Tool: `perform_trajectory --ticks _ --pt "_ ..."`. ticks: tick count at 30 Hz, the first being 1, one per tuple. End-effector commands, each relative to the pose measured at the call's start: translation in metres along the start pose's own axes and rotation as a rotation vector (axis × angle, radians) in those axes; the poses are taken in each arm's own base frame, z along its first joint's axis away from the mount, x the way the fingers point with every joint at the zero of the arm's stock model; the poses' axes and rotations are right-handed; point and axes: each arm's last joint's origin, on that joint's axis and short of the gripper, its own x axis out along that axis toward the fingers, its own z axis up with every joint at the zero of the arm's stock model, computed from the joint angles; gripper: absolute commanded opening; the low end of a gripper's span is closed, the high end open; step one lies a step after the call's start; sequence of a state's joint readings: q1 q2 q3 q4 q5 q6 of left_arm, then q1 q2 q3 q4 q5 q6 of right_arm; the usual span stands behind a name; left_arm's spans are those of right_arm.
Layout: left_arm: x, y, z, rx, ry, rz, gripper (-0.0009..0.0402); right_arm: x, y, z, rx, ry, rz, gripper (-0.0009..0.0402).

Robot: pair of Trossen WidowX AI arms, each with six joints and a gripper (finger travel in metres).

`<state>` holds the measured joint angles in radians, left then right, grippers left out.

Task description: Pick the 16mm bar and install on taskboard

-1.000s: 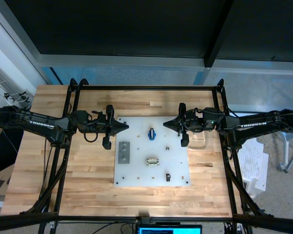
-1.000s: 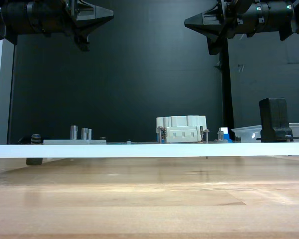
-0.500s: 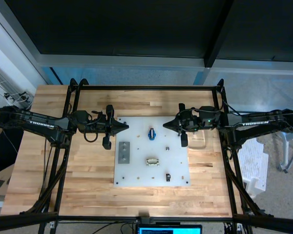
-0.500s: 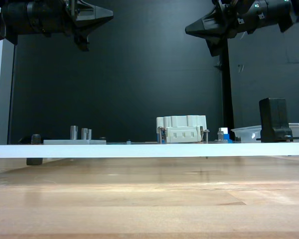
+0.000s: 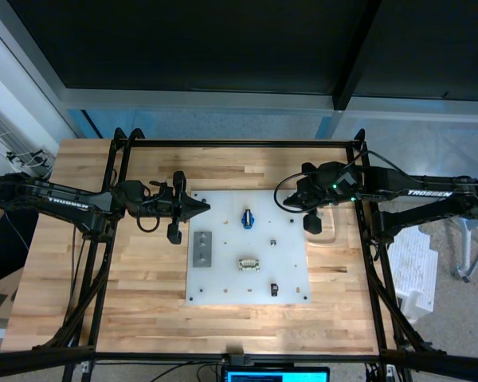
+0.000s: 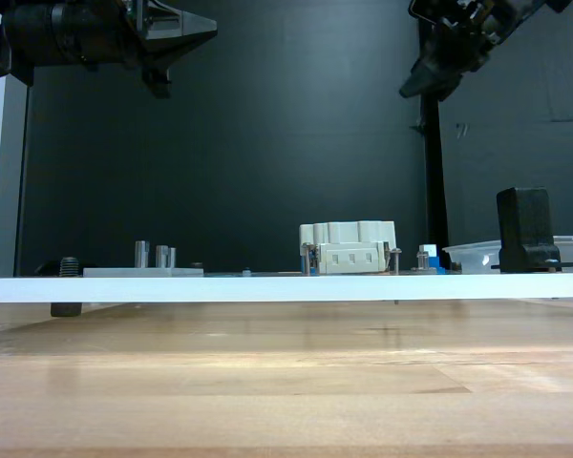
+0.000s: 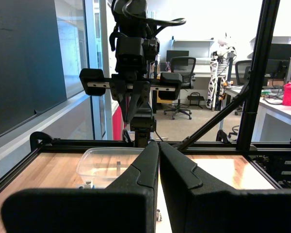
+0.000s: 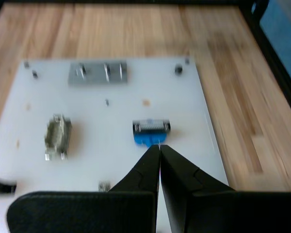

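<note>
Swinging back toward the clear tray [image 5: 325, 235], the right gripper [image 8: 159, 148] has tipped nose-down over the taskboard [image 5: 223, 278], fingers pressed together on nothing; the left gripper [image 7: 158, 145], closed and empty too, hasn't budged at the board's left edge. Fetching looks barely begun; the 16mm bar I can't pick out, perhaps the small upright piece [image 7: 118, 165] in that tray.

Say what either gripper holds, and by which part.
Nothing held. Both hang above the taskboard, shut and empty: left gripper at its left edge, right gripper at its right.

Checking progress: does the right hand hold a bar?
No, the right hand above the taskboard is shut empty, as is the left hand.
</note>
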<state>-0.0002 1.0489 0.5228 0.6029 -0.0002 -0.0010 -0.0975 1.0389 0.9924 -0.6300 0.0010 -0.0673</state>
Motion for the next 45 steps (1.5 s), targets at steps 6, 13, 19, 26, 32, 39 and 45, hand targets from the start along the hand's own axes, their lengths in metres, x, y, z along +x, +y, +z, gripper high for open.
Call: perform_trajectory --ticks 6,13,19,26,32,39,45 --pt "0.0 0.0 0.0 0.0 0.0 0.0 0.0 -0.017 -0.011 -0.006 -0.012 0.179 -0.033 0.0" --pt "0.0 0.0 0.0 0.0 0.0 0.0 0.0 -0.026 -0.017 -0.015 -0.012 0.314 -0.044 0.0" --pt "0.0 0.0 0.0 0.0 0.0 0.0 0.0 -0.033 -0.025 -0.023 -0.023 0.42 -0.051 0.0" --pt "0.0 0.0 0.0 0.0 0.0 0.0 0.0 -0.03 -0.03 -0.033 -0.05 0.56 -0.028 0.0" --pt "0.0 0.0 0.0 0.0 0.0 0.0 0.0 -0.019 -0.033 -0.035 -0.084 0.638 -0.024 0.0" --pt "0.0 0.0 0.0 0.0 0.0 0.0 0.0 -0.011 -0.035 -0.037 -0.106 0.69 -0.026 0.0" --pt "0.0 0.0 0.0 0.0 0.0 0.0 0.0 -0.002 -0.036 -0.041 -0.136 0.726 -0.004 0.0001"
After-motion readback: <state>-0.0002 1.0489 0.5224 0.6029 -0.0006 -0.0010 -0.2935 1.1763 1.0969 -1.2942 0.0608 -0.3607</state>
